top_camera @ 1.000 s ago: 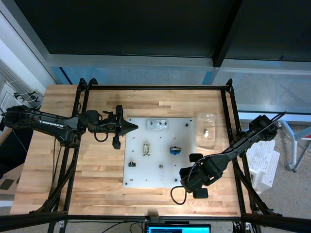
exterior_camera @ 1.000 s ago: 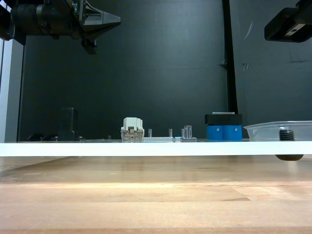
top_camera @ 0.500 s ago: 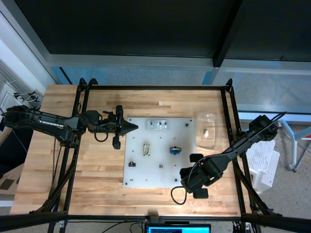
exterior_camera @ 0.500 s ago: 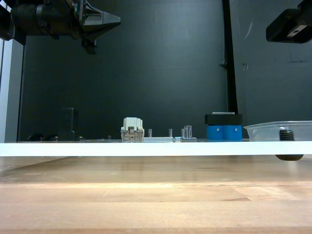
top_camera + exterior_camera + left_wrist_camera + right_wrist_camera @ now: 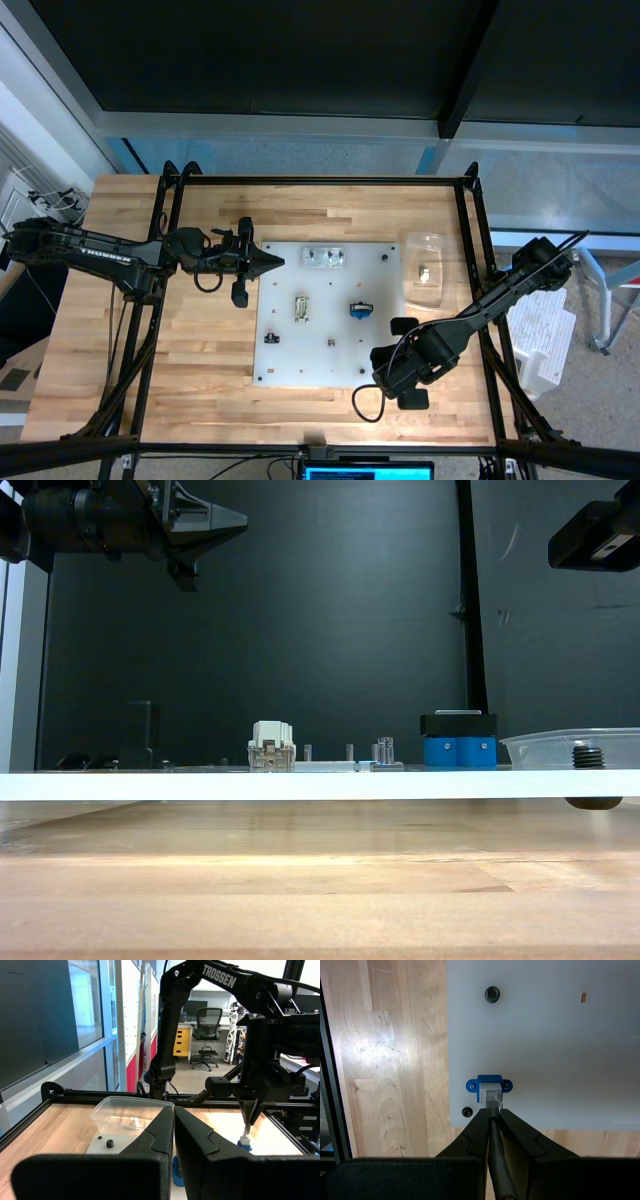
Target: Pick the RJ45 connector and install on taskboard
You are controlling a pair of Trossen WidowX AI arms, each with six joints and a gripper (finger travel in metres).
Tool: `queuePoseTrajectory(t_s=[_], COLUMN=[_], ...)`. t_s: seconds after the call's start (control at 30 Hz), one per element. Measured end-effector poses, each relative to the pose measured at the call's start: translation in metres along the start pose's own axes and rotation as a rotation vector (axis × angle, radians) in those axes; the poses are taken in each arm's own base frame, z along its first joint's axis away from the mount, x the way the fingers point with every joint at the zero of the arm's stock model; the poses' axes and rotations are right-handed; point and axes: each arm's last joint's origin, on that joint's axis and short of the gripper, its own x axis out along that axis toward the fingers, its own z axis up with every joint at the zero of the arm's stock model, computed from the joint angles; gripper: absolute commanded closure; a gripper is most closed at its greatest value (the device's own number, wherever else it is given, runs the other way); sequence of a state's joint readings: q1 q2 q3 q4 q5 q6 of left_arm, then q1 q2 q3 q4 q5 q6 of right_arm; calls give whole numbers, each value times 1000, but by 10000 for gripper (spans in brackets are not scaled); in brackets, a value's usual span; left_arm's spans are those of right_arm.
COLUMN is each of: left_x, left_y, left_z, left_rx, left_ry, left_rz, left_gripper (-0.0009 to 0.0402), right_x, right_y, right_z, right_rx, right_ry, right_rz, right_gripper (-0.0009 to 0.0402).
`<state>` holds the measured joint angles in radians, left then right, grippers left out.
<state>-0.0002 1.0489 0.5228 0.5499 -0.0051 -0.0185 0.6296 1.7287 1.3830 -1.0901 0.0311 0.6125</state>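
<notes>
The RJ45 connector (image 5: 493,1095), clear-tipped on a black cable, is held upright by my right gripper (image 5: 493,1110), which is shut on it. The plug sits right at a blue fitting (image 5: 489,1084) near the front right corner of the white taskboard (image 5: 320,350). How deep the plug sits I cannot tell. The left wrist view shows this plug (image 5: 244,1138) just over the blue fitting (image 5: 243,1146). My left gripper (image 5: 278,262) hovers high over the board's left edge, shut and empty, its fingers (image 5: 159,1125) pressed together.
A clear plastic tub (image 5: 424,268) holding a small part stands off the board's far right corner. On the board are a beige fitting (image 5: 300,307), a second blue fitting (image 5: 357,311) and a silvery block (image 5: 325,258). A black frame rims the wooden table.
In the low view the right gripper has drifted very slightly to the right. The left arm has not moved.
</notes>
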Motion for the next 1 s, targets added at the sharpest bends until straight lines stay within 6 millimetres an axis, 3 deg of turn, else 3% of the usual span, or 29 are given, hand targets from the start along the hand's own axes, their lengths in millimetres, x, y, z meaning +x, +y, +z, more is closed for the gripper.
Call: queuePoseTrajectory(t_s=[1.0], left_x=[0], left_y=[0], left_z=[0], left_rx=[0], left_ry=[0], left_rz=[0], left_gripper=[393], right_x=[14], right_y=[1], right_z=[0], right_rx=[-36], right_ry=[5], right_rz=[-7], right_gripper=[393])
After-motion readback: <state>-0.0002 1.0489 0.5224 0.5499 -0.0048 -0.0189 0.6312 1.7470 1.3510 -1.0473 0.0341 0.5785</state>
